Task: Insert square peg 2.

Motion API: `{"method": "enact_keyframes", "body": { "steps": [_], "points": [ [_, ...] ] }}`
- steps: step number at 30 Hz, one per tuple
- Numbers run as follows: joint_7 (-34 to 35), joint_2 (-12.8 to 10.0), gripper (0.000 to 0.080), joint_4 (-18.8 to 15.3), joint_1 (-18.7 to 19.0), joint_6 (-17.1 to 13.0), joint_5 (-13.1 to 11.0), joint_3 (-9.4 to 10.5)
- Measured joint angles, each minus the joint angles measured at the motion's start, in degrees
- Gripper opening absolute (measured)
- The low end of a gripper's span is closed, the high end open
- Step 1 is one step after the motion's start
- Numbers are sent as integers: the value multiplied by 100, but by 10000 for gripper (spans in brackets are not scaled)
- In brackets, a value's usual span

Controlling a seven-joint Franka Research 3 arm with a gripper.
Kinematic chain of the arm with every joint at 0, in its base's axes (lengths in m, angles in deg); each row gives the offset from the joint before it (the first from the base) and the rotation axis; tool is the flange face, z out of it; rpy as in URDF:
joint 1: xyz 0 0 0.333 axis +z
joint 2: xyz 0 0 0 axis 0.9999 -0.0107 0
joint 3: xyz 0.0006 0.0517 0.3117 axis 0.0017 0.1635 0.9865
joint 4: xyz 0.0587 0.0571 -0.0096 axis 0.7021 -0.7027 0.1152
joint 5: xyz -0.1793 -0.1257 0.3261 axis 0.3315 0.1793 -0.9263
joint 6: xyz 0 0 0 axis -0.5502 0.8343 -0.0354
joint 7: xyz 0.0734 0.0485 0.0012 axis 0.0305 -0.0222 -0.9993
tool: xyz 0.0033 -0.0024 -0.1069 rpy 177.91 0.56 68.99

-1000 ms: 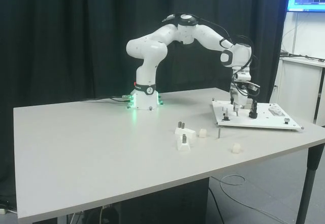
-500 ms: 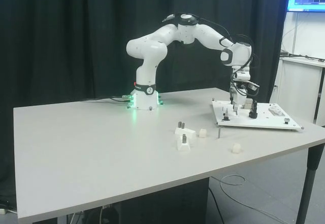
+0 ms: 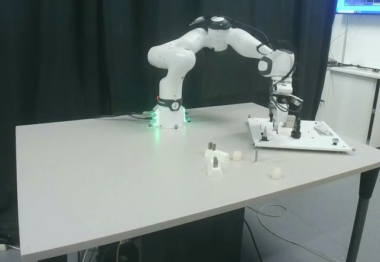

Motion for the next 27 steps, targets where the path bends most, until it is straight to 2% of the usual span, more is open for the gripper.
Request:
{"method": "enact_keyframes", "body": {
  "steps": [27],
  "points": [
    [442, 0, 75, 19, -2, 0, -23, 15]
  ]
}}
